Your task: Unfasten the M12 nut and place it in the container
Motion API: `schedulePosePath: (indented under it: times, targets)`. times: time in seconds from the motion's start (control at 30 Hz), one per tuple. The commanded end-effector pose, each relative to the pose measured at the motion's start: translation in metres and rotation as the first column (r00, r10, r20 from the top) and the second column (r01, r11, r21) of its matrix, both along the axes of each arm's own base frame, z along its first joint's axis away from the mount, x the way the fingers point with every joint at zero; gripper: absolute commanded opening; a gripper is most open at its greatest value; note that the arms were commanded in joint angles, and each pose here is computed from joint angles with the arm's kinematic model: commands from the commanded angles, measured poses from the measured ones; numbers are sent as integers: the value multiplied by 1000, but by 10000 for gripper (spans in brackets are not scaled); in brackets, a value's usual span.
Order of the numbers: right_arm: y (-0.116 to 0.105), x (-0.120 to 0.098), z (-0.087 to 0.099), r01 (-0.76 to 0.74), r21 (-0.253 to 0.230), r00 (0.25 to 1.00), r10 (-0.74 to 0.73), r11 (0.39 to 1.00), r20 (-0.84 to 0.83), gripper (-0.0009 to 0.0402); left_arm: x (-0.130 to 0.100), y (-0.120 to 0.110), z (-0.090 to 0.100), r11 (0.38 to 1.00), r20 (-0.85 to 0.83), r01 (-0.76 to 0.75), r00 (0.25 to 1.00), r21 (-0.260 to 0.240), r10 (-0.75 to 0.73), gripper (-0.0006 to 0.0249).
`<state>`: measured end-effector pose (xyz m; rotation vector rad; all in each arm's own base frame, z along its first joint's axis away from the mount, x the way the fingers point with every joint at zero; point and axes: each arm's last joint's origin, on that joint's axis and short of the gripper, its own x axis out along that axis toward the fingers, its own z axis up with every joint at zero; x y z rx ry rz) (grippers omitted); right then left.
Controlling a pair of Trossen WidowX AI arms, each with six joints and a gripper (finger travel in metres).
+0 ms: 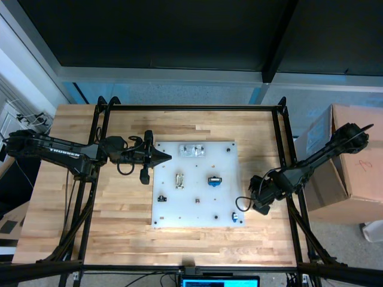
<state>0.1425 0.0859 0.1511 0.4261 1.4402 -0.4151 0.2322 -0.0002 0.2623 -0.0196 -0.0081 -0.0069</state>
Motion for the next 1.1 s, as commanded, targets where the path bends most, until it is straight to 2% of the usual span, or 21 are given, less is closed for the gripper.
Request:
schedulePosePath:
  times: [0.03, 0.43, 1.1]
  targets:
    - [-3, 0, -1, 16, 2, 1000, -16, 1000, 1, 12, 0, 0, 0, 1000, 0, 0, 1000, 0, 0, 0]
    - [-5, -2, -3, 74, 1, 997, -74, 997, -9, 12, 0, 0, 0, 1000, 0, 0, 1000, 0, 0, 0]
    - [-27, 5, -6, 145, -19, 989, -146, 989, -17, 12, 0, 0, 0, 1000, 0, 0, 1000, 0, 0, 0]
